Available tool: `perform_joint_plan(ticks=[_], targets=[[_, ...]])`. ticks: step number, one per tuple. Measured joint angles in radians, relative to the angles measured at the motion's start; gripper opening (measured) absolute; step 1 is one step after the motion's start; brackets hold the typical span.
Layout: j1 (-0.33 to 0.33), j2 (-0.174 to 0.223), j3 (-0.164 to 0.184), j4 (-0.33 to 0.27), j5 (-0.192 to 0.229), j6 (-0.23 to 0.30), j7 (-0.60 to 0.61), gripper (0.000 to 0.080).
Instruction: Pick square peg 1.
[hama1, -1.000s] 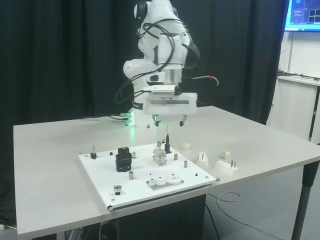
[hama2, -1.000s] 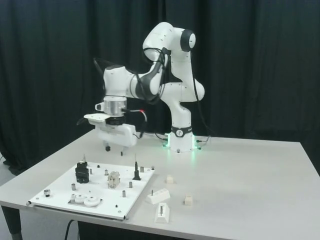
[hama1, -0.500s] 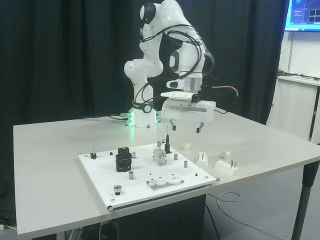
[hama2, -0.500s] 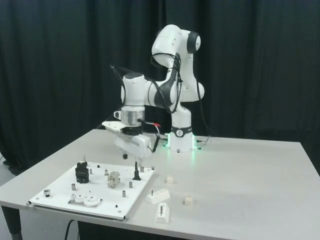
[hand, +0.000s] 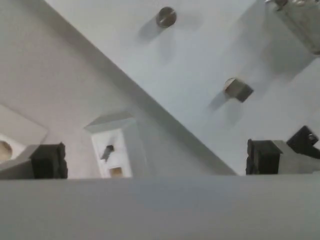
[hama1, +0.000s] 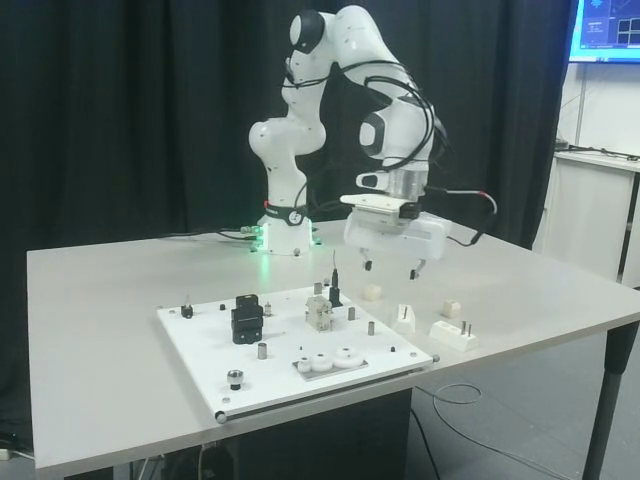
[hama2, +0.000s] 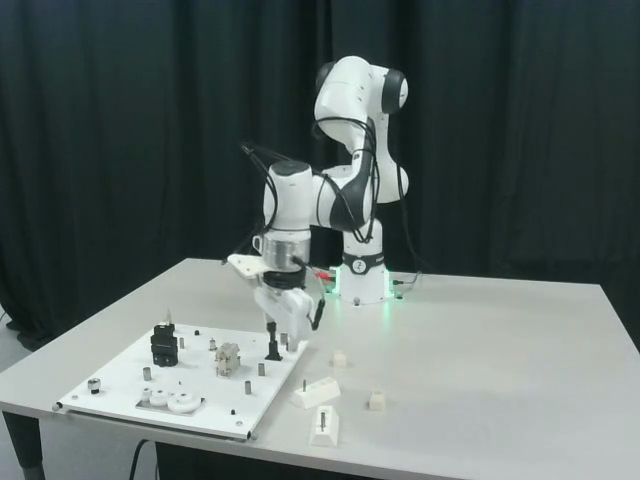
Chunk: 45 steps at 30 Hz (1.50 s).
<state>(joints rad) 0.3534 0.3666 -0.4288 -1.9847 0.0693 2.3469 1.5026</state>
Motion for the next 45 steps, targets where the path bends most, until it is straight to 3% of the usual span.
perform_joint_plan(ticks=[22, 33, 45], targets=[[-0.035, 0.164, 0.096, 0.115, -0.002, 0.0, -0.028, 0.08], [-0.082, 0.199, 0.15, 0.131, -0.002, -0.015, -0.093, 0.08], [-0.099, 0.207, 0.163, 0.134, -0.002, -0.021, -0.135, 0.08]])
